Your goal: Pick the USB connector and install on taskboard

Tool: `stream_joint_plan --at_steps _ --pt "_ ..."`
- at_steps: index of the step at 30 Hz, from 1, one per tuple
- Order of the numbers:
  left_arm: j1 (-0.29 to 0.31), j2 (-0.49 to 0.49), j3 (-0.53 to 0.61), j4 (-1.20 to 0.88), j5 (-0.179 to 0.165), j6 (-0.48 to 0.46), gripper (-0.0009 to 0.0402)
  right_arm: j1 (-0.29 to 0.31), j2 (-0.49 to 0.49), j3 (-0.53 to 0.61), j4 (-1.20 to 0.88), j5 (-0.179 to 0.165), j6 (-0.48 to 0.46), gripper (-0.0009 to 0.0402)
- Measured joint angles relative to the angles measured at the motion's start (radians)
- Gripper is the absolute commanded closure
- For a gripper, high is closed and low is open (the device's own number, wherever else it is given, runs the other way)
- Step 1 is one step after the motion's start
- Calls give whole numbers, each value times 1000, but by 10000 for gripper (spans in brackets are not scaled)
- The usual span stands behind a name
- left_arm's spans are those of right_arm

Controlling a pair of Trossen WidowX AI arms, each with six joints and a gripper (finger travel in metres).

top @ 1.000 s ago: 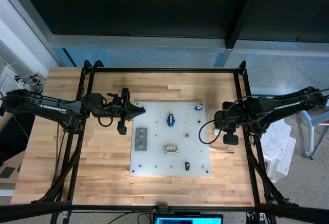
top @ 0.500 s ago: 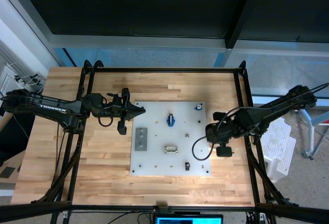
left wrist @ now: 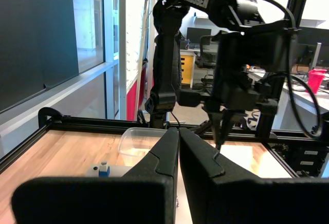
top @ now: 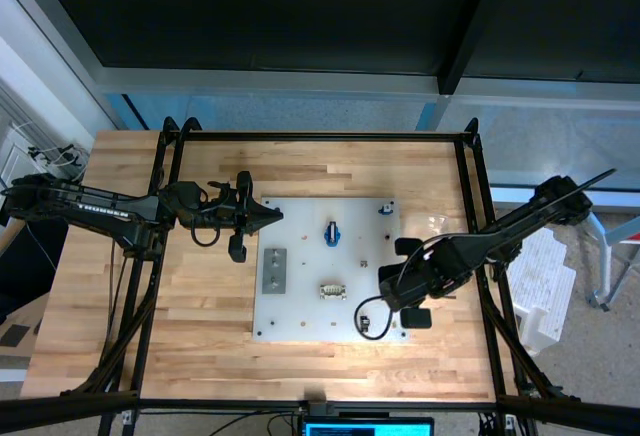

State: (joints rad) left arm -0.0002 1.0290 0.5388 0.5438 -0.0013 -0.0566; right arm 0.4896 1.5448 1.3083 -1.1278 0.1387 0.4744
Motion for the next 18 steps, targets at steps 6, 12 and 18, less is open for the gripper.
stream_joint_plan --at_steps 6,12,18 --pt "0 0 0 0 0 0 393 8 99 99 0 -3 44 393" --pt "0 0 0 0 0 0 393 23 171 179 -1 -2 45 393" --pt "0 0 0 0 0 0 393 32 217 218 3 0 51 393"
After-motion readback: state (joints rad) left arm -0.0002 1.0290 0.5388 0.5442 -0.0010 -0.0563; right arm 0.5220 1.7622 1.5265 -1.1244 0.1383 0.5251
